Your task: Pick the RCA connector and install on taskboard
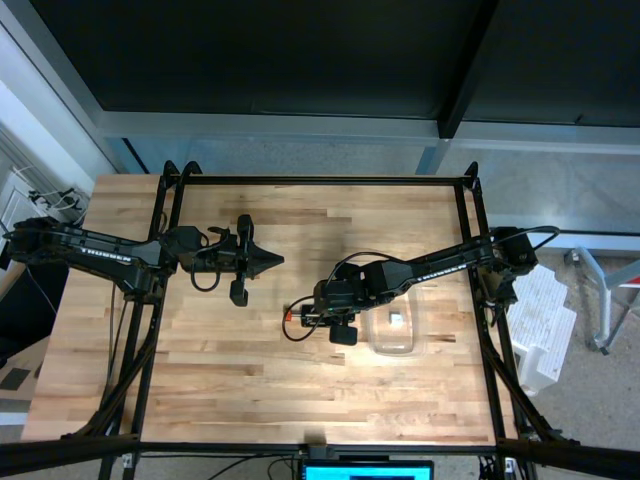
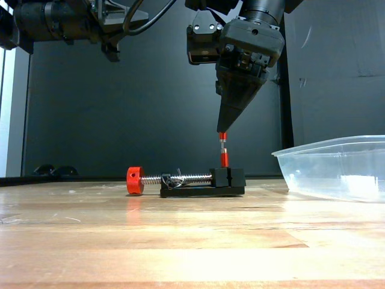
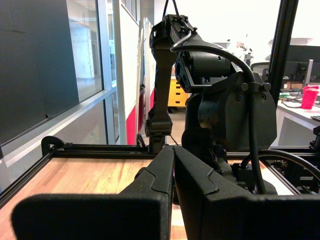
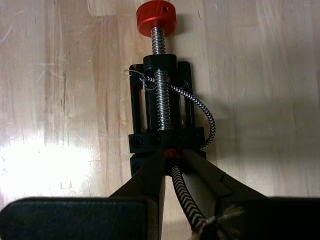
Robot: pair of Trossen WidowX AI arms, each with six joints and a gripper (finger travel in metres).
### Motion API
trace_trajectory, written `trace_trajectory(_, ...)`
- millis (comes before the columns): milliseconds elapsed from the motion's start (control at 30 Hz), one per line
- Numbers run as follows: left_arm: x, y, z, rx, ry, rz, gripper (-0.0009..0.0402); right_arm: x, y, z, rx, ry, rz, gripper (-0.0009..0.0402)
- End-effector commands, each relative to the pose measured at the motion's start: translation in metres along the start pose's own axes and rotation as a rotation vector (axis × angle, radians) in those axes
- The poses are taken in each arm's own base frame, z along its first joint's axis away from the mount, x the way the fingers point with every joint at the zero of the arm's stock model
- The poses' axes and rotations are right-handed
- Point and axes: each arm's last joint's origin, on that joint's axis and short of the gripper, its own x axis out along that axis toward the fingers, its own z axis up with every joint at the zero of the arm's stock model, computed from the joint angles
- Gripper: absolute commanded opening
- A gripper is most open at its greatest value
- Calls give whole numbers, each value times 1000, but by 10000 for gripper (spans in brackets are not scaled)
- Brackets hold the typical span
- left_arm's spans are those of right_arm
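The taskboard (image 2: 201,182) is a small black block with a silvery screw and a red knob (image 2: 135,180), lying on the wooden table (image 1: 200,380). From above, the taskboard (image 4: 160,105) lies straight below my right gripper (image 4: 172,160). That gripper (image 2: 223,129) points down and is shut on the RCA connector (image 2: 223,150), a thin red plug with a braided cable (image 4: 187,197). The plug's lower end meets the top of the block's right end. My left gripper (image 3: 173,165) is shut and empty, hovering off to the left (image 1: 270,260).
A clear plastic tray (image 1: 392,330) sits just right of the taskboard, close to the right arm; the same tray (image 2: 337,168) shows in the low view. A black frame (image 1: 320,181) runs around the table's edges.
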Motion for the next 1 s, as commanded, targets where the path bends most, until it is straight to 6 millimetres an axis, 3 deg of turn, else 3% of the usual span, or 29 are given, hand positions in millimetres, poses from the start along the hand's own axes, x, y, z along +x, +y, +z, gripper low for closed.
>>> trace_trajectory(33,0,0,0,0,0,0,0,1,0,-1,-4,5,-13,4)
trace_trajectory(1000,0,0,0,0,0,0,0,1,-1,-1,-2,11,1,4)
